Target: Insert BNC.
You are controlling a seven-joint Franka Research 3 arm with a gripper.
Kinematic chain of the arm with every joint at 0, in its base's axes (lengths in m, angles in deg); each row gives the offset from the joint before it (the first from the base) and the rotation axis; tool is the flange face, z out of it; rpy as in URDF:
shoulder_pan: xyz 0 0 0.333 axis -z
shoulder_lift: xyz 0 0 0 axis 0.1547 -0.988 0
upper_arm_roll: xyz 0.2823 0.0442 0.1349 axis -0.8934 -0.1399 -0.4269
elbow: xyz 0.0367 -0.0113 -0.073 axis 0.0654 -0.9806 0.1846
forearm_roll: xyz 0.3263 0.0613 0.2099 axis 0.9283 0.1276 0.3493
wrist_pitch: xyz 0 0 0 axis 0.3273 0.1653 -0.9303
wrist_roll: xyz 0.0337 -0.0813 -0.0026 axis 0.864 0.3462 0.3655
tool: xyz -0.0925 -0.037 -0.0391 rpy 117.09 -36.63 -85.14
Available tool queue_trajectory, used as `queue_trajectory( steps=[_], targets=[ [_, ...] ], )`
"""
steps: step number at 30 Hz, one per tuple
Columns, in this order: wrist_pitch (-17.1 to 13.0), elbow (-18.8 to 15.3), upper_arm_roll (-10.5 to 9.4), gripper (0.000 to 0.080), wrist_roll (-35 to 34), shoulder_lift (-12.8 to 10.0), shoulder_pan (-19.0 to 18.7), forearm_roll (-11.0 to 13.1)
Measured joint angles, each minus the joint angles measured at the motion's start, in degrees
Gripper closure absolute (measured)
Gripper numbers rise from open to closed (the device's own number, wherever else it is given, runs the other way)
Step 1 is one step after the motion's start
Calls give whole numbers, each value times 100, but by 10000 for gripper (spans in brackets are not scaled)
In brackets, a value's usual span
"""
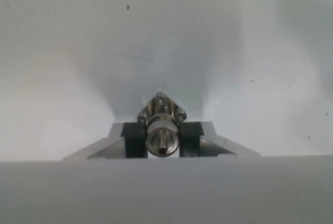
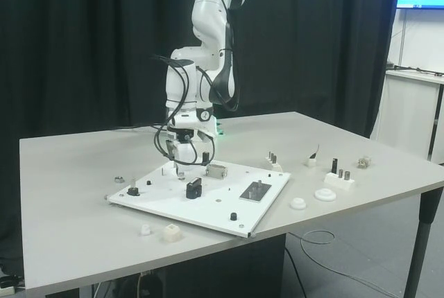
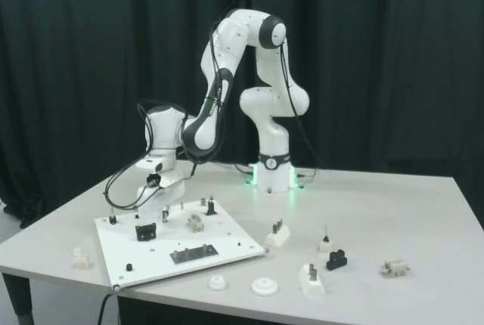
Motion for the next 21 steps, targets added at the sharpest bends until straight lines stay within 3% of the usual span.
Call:
queue_trajectory(
  steps=[21],
  targets=[
    [-3,10,-1,675,1137,-10,-9,-41]
  ],
)
